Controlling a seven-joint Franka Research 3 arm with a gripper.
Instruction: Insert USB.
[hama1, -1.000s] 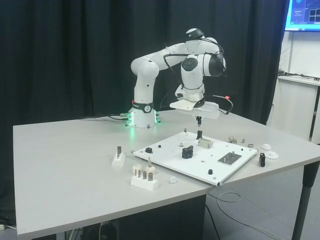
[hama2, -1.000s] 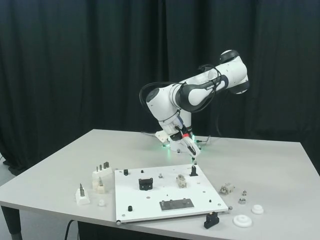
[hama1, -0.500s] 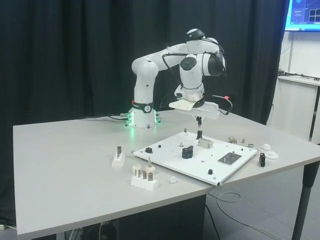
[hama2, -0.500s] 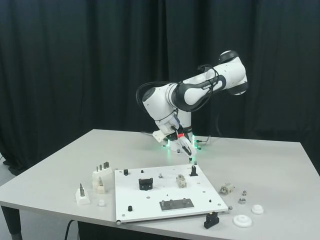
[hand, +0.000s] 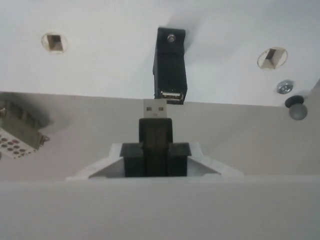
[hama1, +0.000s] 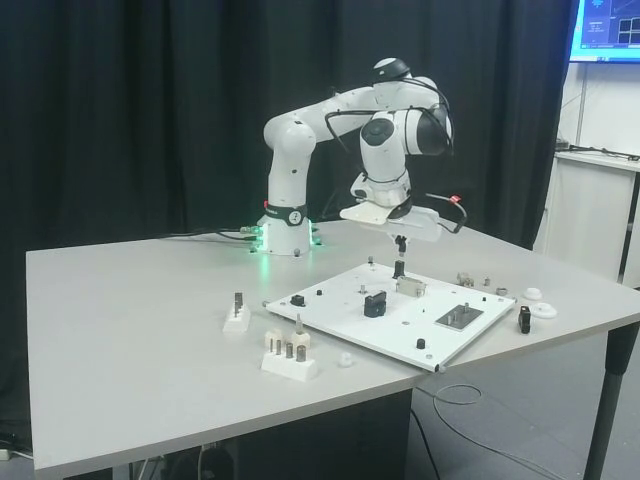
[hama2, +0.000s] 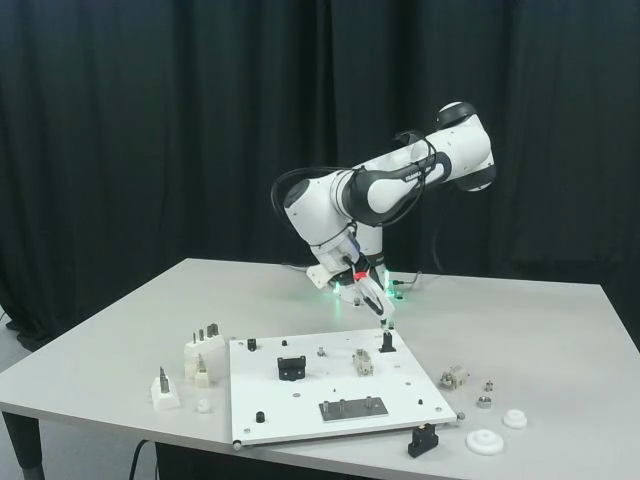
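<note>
We see a wide grey surface standing before black curtains, with a corner of a lit screen high at the far right of the first room view. Going from left to right across it, small white blocks holding metal pegs come first, then a flat white square board carrying a black clamp-like block, a grey metal plate and, at its far edge, a short upright black USB socket post. Past the board lie white round discs. The white jointed arm, its base ringed with green light, reaches over the board. Its hand pinches a black USB plug with a metal tip, held just above the socket's opening, apart from it.
</note>
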